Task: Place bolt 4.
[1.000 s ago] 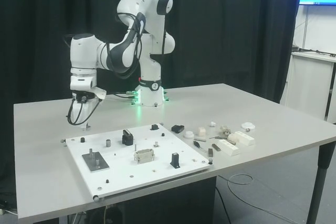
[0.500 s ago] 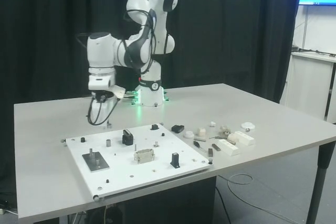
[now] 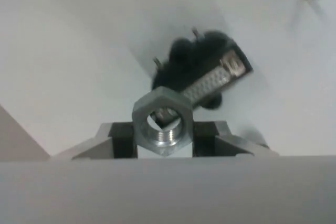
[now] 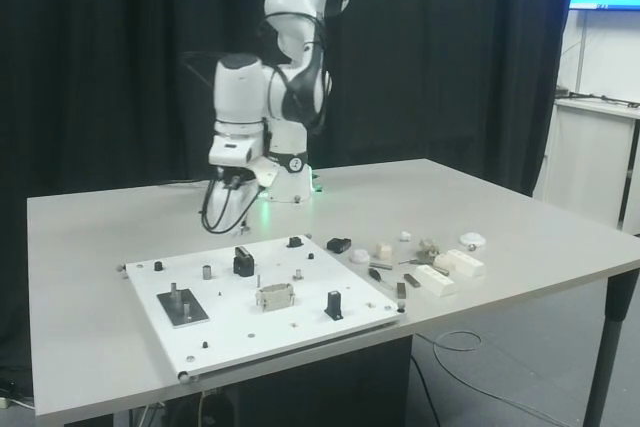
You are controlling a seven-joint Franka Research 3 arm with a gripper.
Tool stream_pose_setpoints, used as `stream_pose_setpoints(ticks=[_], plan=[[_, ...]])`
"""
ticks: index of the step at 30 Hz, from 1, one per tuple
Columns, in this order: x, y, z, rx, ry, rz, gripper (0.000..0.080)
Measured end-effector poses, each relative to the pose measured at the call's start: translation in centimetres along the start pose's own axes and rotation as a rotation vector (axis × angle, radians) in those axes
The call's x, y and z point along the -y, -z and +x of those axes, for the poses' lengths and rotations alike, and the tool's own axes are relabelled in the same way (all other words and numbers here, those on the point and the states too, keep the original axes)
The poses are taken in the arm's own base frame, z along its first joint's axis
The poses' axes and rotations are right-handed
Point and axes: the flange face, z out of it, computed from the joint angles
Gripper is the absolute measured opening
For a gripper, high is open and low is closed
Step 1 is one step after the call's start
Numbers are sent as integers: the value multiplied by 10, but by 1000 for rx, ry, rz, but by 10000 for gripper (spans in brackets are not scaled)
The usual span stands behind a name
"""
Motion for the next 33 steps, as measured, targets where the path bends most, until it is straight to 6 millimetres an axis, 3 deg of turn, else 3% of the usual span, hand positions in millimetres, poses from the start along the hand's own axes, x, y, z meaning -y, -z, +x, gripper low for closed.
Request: stream_pose_setpoints(ticks=[17, 33], plan=[[82, 11, 39, 71, -166, 9, 225], [192, 10, 65, 79, -261, -17, 225]])
